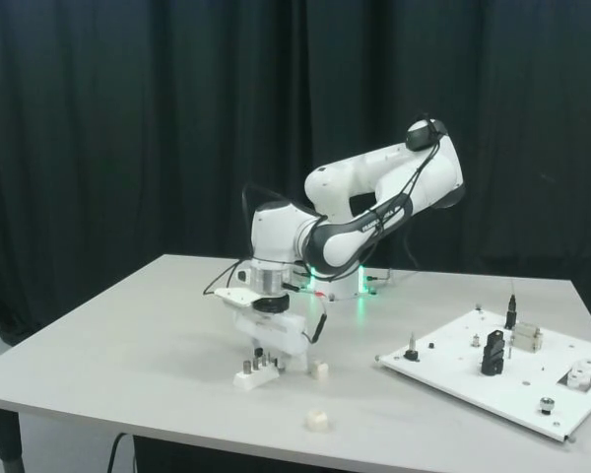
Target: Pick round peg 1.
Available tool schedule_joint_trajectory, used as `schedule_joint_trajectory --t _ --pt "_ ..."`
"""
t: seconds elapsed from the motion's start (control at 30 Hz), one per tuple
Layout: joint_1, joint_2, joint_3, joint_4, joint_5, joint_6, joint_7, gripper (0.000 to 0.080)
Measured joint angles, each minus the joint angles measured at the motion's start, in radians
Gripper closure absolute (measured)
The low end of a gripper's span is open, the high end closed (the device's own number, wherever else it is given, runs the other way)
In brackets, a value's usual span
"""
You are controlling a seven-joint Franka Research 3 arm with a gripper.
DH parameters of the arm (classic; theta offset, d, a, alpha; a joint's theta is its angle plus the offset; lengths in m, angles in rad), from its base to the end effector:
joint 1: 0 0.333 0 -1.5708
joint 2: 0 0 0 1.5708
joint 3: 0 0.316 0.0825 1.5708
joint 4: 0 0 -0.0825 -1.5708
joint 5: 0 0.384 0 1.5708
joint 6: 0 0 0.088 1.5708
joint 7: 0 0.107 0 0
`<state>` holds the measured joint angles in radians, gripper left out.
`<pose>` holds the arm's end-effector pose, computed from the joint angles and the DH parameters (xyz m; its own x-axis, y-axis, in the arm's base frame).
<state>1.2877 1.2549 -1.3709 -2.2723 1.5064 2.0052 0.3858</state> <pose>0.5065 -0.0476 0.1935 0.2271 -0.9723 0.0549 -0.9695 -0.2310 -0.0820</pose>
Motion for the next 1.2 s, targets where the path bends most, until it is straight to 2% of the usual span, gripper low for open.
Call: schedule_joint_trajectory --t 0.13,0.17,0.3,0.33,0.5,0.53,0.7,0.73,1.03,1.2 --pt "-0.001 0.004 0.000 0.002 0.000 0.001 0.006 0.0045" --pt "-0.002 0.005 0.000 0.003 0.000 0.001 0.007 0.0388" --pt "-0.004 0.005 0.000 0.005 0.000 0.004 0.010 0.0388" --pt "-0.004 0.005 0.000 0.006 0.000 0.004 0.012 0.0574" --pt "-0.006 0.005 -0.002 0.007 0.000 0.005 0.017 0.0574" --pt "-0.006 0.005 -0.003 0.007 0.000 0.005 0.018 0.0738" --pt "-0.006 0.005 -0.007 0.007 0.000 0.004 0.018 0.0738" --pt "-0.006 0.005 -0.007 0.007 0.000 0.004 0.018 0.0769" --pt "-0.004 0.005 -0.017 0.007 -0.003 -0.001 0.018 0.0769" --pt "-0.001 0.005 -0.036 0.005 -0.022 -0.017 0.018 0.0769"
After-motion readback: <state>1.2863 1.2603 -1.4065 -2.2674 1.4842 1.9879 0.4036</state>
